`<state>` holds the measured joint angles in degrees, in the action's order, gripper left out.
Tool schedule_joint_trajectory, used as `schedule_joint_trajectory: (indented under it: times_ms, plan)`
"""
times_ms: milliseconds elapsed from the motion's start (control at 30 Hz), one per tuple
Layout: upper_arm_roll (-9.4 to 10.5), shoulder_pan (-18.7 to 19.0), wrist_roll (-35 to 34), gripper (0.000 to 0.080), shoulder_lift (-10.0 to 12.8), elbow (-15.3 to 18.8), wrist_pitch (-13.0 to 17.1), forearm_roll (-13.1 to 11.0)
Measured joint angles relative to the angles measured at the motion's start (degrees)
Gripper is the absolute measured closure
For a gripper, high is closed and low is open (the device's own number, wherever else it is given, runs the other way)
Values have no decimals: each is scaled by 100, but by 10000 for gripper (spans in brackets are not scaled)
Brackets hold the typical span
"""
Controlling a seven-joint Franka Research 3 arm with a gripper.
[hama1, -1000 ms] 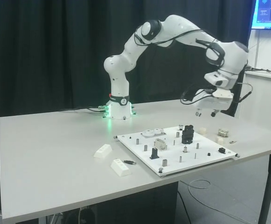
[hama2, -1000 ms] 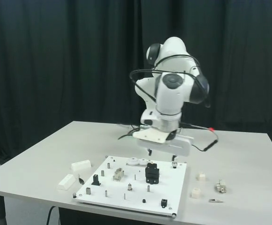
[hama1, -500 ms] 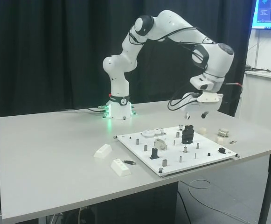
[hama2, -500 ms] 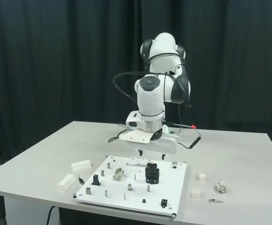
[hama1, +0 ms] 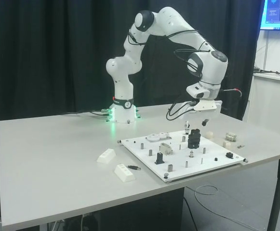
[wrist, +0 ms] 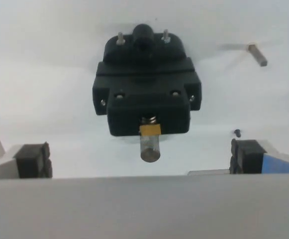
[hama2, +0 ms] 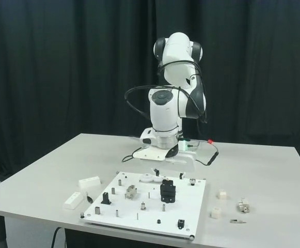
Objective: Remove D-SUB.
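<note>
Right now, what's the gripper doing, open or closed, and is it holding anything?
Gripper: open, holding nothing, its fingers spread wide above the black connector block on the white board.

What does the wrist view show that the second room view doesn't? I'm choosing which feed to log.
Only the wrist view shows the black block's screws and the small metal cylinder at its front. Only the second room view shows the whole white board, the arm and the loose white blocks on the grey table. Both show the black block and the open gripper.
</note>
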<state>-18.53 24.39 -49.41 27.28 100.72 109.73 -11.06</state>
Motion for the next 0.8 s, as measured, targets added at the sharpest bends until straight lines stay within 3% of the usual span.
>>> schedule_joint_trajectory:
  times_ms: [400, 800]
  plan:
    - [84, 13, -16, 3, -423, 690, 693, -1]
    - [138, 46, -247, 3, -466, 910, 1190, -33]
